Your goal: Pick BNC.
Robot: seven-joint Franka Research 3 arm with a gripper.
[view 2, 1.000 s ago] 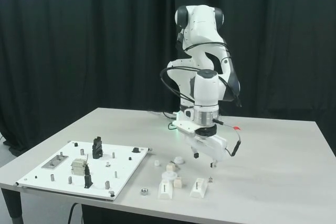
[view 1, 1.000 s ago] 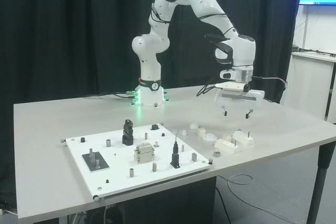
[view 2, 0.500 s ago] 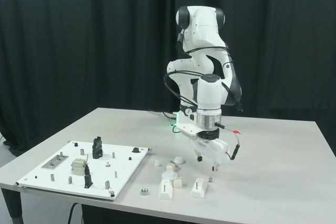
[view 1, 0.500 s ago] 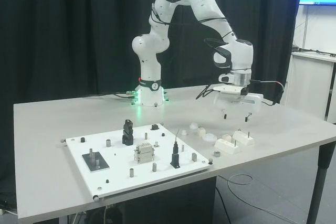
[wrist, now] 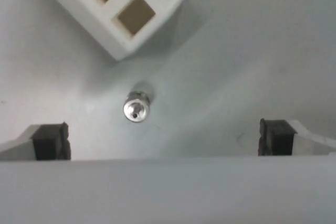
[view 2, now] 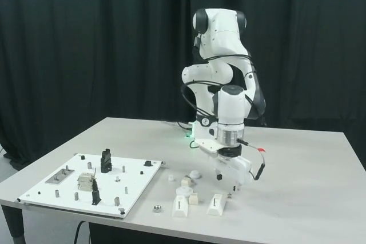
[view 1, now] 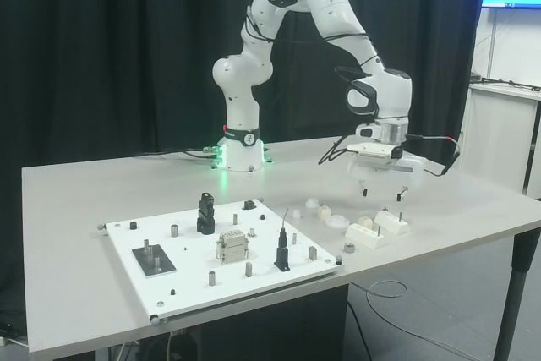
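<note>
The BNC (wrist: 136,108) is a small metal cylinder standing upright on the grey table, seen end-on in the wrist view. It stands between my two black fingertips (wrist: 50,141), closer to one of them than the other. My gripper (wrist: 163,137) is open and holds nothing. In the room views the gripper (view 1: 382,195) (view 2: 226,182) hangs a short way above the table, over the BNC (view 2: 229,196) and beside the white blocks.
A white block with two square holes (wrist: 113,9) lies close to the BNC. Two white blocks (view 1: 393,224) (view 2: 216,204) and small white round parts (view 1: 336,219) lie near the table's front edge. A white board (view 1: 182,281) with black and metal connectors stands further along the table.
The arm has lowered and moved the open gripper toward the table's front edge, closer over the BNC and the white blocks. Nothing was grasped.
</note>
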